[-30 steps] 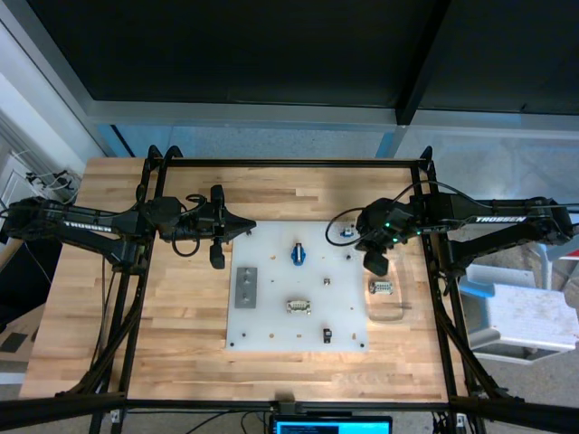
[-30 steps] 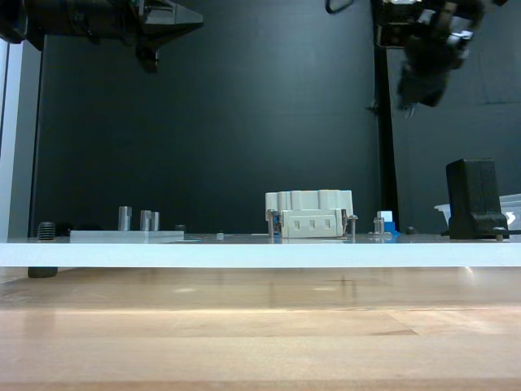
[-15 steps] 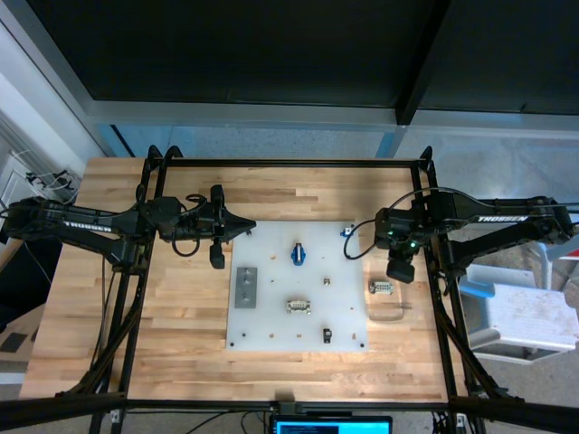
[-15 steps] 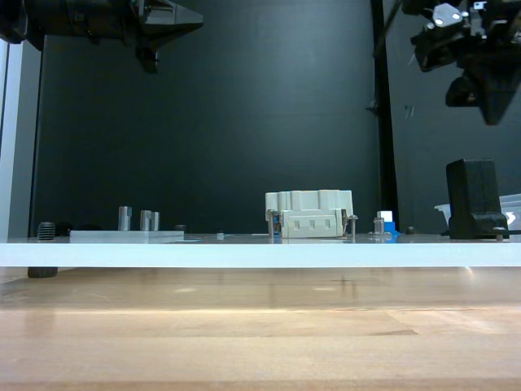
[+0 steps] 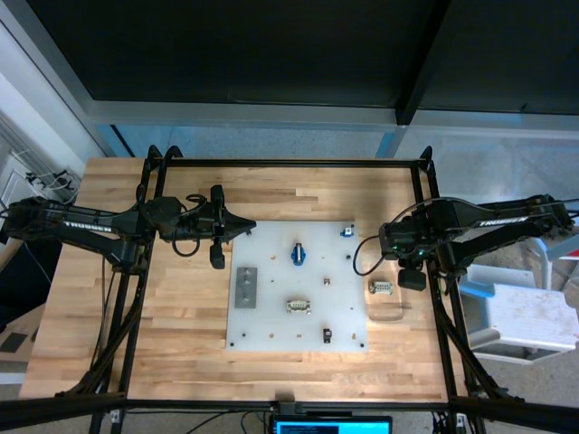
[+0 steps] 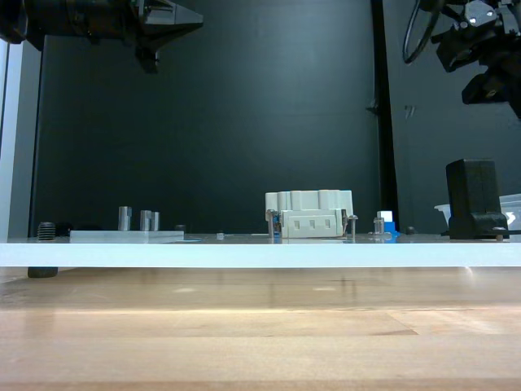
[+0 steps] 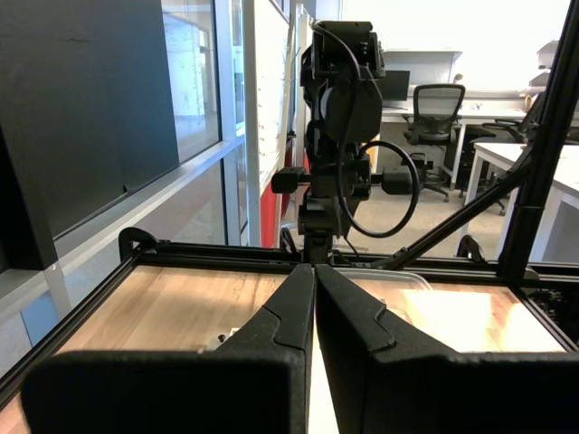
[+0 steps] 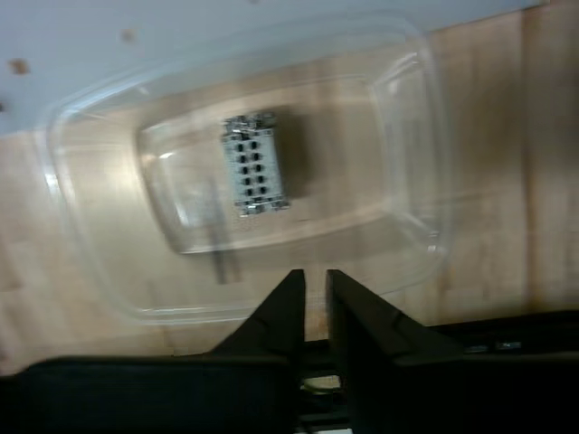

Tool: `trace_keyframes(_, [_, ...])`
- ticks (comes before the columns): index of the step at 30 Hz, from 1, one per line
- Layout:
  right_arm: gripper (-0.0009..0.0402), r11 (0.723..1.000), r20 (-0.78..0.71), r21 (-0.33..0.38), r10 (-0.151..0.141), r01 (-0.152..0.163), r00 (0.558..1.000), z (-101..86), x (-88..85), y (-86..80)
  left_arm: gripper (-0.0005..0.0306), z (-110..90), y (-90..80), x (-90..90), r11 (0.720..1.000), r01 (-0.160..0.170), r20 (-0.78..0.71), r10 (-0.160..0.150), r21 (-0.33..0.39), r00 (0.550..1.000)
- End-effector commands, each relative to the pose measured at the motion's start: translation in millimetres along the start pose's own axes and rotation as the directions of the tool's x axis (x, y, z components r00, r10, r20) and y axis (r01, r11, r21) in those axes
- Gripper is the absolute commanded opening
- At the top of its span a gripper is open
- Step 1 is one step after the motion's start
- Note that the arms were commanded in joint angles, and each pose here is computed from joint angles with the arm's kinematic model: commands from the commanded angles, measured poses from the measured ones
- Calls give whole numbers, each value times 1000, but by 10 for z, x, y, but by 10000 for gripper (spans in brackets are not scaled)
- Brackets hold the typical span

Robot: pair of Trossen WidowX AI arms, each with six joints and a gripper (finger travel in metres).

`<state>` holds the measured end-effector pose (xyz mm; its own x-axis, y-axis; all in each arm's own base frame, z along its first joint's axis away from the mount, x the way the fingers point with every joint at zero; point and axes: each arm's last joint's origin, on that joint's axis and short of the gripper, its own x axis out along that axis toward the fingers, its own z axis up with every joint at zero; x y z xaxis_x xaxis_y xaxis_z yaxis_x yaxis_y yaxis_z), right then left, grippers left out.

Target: Pick the HAN10E connector and install in the HAN10E hub

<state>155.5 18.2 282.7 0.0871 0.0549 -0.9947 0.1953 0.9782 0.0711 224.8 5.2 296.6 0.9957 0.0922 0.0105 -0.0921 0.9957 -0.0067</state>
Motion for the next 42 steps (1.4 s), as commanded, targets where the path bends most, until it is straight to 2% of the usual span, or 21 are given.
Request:
trace_keyframes(1, [81, 1000, -13, -3, -8, 8, 1000, -13, 58, 9, 0, -1, 1, 1, 1000, 0, 0, 0, 0, 1000])
trace_keyframes(3, [101, 1000, -12, -6, -8, 8, 1000, -12, 100, 13, 0, -1, 1, 1, 1000, 0, 0, 0, 0, 1000])
trace_keyframes(5, [114, 999, -4, 7, -35, 35, 999, -9, 141, 6, 0, -1, 1, 1, 1000, 0, 0, 0, 0, 1000])
trace_keyframes(9, [98, 999, -11, -2, -49, 49, 999, -3, 261, 14, 0, -1, 0, 1, 1000, 0, 0, 0, 0, 1000])
trace_keyframes(12, [65, 999, -8, -8, -41, 41, 999, 0, 361, 22, 0, -1, 1, 1, 1000, 0, 0, 0, 0, 1000])
trace_keyframes(14, [43, 1000, -15, -10, -19, 19, 1000, -4, 422, 29, 0, -1, 1, 1, 1000, 0, 0, 0, 0, 1000])
trace_keyframes(20, [-3, 1000, -24, -17, -25, 24, 999, -37, 606, 21, 0, -1, 0, 1, 1000, 0, 0, 0, 0, 1000])
trace_keyframes(30, [0, 999, -34, -45, -20, 19, 999, -97, 872, 49, 0, -1, 1, 1, 1000, 0, 0, 0, 0, 1000])
trace_keyframes(33, [0, 1000, -44, 7, -21, 21, 999, -84, 904, 55, 0, -1, 1, 1, 1000, 0, 0, 0, 0, 1000])
trace_keyframes(42, [0, 999, -39, 48, -21, 23, 999, -27, 1082, 73, 0, -1, 1, 1, 1000, 0, 0, 0, 0, 1000])
